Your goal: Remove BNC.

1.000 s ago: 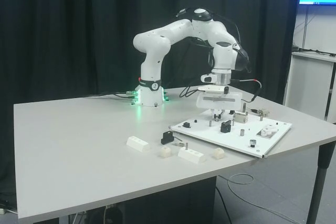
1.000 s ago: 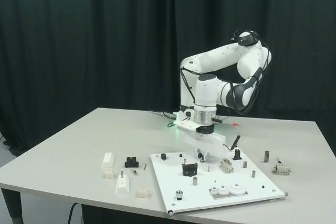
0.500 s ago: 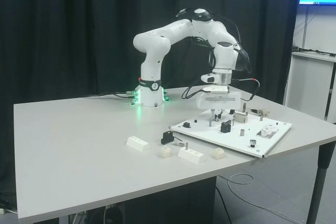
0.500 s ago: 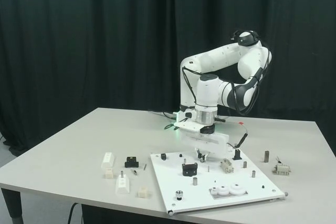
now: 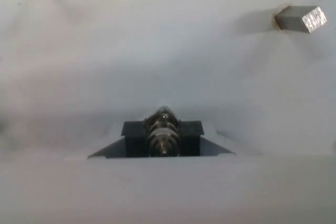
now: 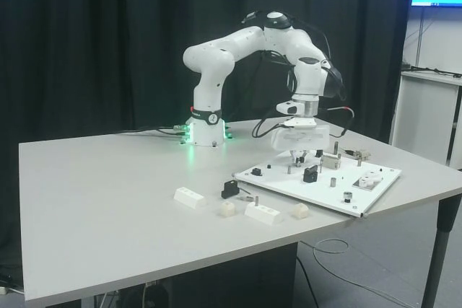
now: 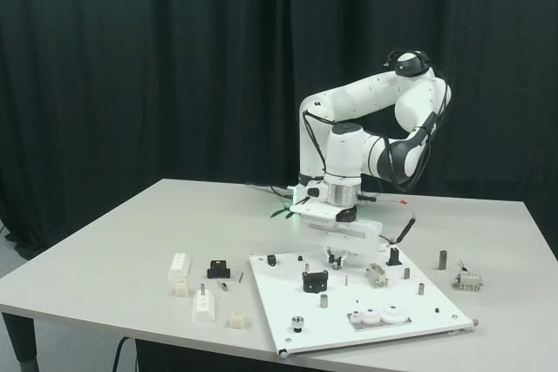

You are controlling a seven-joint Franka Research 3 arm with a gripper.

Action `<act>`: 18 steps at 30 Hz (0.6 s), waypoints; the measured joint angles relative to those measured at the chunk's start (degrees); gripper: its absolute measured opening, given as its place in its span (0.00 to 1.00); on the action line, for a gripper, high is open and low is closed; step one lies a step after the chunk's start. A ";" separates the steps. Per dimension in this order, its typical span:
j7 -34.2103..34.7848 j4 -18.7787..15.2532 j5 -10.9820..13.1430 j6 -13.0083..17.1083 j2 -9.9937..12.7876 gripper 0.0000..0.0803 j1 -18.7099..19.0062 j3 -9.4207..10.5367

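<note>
wrist view: the bnc (image 5: pixel 163 136) shows as a small knurled metal connector caught between the two black fingertips of the end effector (image 5: pixel 163 139), with the white board (image 5: pixel 168 51) blurred beneath it.
where the bnc is: in the room views it sits under the end effector (image 7: pixel 336 258), at the far middle part of the white board (image 7: pixel 384 330), just above the board's surface; whether it is clear of its socket i cannot tell.
end effector state: narrow, its fingers closed around the bnc.
step in hand: judged as the lift-off after the twist; the connector looks gripped and near its seat.
how to do it well: keep the grip firm and centred on the knurled collar, draw straight up along the connector's own axis, and avoid any sideways pull that could jam the bayonet or drag the board across the desk (image 6: pixel 108 192). if it resists, a little more turn before lifting is safer than force.
neighbours to mind: a grey metal peg (image 5: pixel 299 18) stands near on the board, and a black fixture (image 7: pixel 315 280) is just in front; a straight rise keeps clear of both.
further out: white blocks (image 6: pixel 262 213) and a small black part (image 6: pixel 229 189) lie on the desk beside the board, well apart from the work.
writing and labels: none readable on the connector, board or arm.
</note>
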 joint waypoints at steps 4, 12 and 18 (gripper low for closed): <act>-3.68 0.00 0.00 -0.02 -0.01 0.15 0.01 -0.01; -10.92 0.00 0.00 -0.08 -0.04 0.15 0.01 -0.03; -17.00 0.00 0.00 -0.13 -0.05 0.15 0.01 -0.04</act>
